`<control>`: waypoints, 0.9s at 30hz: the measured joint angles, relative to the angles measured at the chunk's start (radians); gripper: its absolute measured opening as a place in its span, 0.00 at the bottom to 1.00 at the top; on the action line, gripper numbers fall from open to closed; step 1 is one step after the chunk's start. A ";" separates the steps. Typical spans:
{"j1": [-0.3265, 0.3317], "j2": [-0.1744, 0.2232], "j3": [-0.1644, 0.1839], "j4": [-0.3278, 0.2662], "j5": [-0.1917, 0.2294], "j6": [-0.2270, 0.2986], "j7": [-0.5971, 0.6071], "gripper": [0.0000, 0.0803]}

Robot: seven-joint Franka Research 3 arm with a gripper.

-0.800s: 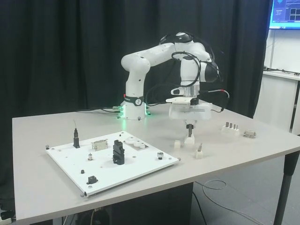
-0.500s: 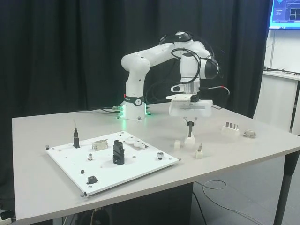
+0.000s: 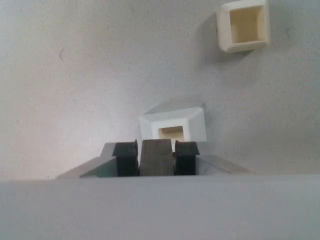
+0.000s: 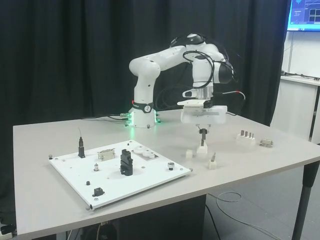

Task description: Insert square peg 4.

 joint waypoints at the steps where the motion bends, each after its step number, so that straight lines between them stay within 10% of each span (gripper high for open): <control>1: 0.000 0.000 0.000 0.002 0.000 0.002 0.000 0.19; 27: -0.163 0.002 0.024 0.149 0.000 0.205 -0.057 0.19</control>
